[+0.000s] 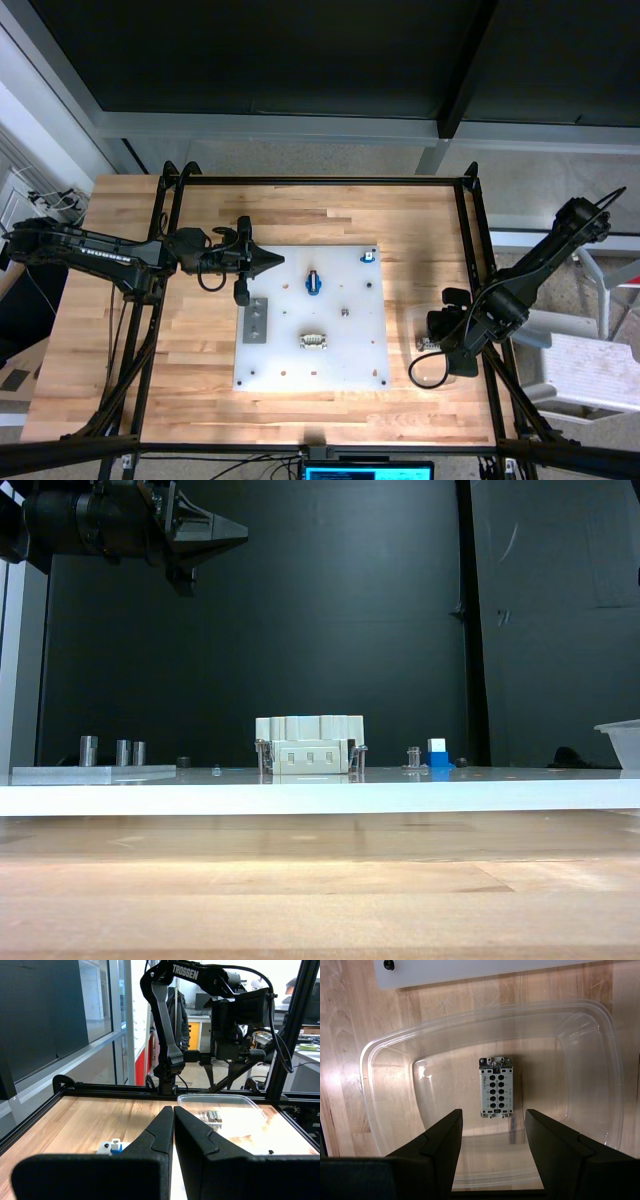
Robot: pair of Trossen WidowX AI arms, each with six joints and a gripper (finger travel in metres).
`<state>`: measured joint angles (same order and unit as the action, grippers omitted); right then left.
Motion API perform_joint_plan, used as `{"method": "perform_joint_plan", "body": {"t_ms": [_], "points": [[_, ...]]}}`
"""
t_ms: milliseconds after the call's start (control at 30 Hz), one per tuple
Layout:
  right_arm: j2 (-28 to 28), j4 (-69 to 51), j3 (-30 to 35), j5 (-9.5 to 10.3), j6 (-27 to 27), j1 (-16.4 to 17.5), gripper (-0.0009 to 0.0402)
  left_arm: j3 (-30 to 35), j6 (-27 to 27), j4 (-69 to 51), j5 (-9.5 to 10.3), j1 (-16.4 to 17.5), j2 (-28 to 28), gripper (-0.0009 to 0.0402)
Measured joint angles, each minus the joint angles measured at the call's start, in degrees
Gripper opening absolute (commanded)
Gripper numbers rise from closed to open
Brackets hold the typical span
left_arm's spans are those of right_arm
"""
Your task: Remove the HAN10-E connector and place it in the container
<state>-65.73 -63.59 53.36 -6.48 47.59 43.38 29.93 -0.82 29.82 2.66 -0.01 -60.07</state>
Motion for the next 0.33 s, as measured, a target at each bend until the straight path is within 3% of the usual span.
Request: {"method": "perform_joint_plan", "body": {"t_ms": [333], "points": [[0.0,0.0,0.0,0.02,0.0,0.0,0.0173,0.0,0.0,0.0,-0.02,0.0,0.0,0.0]]}}
